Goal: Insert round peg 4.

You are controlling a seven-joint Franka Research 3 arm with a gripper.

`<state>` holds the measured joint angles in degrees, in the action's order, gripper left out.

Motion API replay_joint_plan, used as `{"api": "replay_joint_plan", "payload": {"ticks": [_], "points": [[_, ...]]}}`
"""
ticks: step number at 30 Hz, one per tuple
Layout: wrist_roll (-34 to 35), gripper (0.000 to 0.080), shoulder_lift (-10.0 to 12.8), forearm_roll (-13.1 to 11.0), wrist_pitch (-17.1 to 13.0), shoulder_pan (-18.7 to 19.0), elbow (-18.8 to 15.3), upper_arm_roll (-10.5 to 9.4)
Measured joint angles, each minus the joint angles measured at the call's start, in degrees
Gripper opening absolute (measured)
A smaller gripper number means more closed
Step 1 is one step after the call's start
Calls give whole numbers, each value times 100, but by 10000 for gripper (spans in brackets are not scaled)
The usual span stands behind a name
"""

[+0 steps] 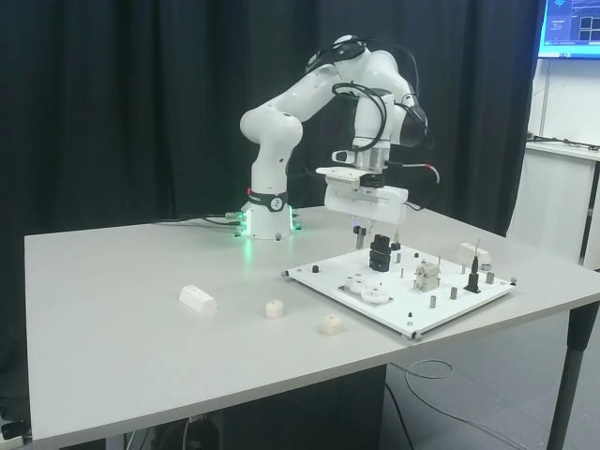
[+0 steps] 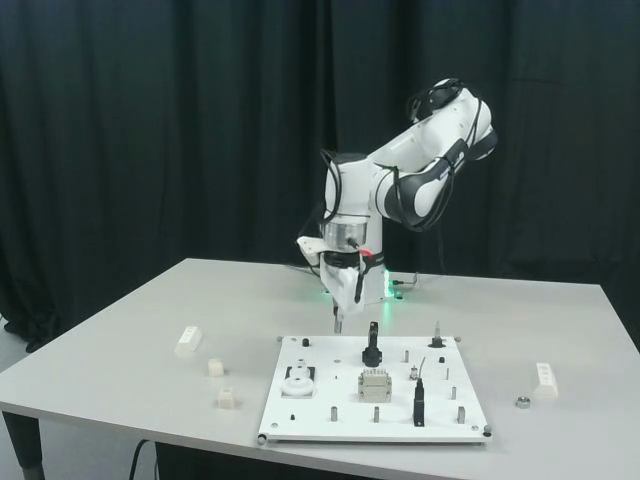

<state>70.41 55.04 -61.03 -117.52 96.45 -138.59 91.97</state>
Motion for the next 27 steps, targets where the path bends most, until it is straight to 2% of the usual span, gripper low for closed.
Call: {"api": "replay_joint_plan", "payload": {"ticks": [14, 27], "points": [[-126, 143, 459, -507, 23, -179, -2, -293], [-373, 143, 600, -802, 115, -299, -6, -422]]}}
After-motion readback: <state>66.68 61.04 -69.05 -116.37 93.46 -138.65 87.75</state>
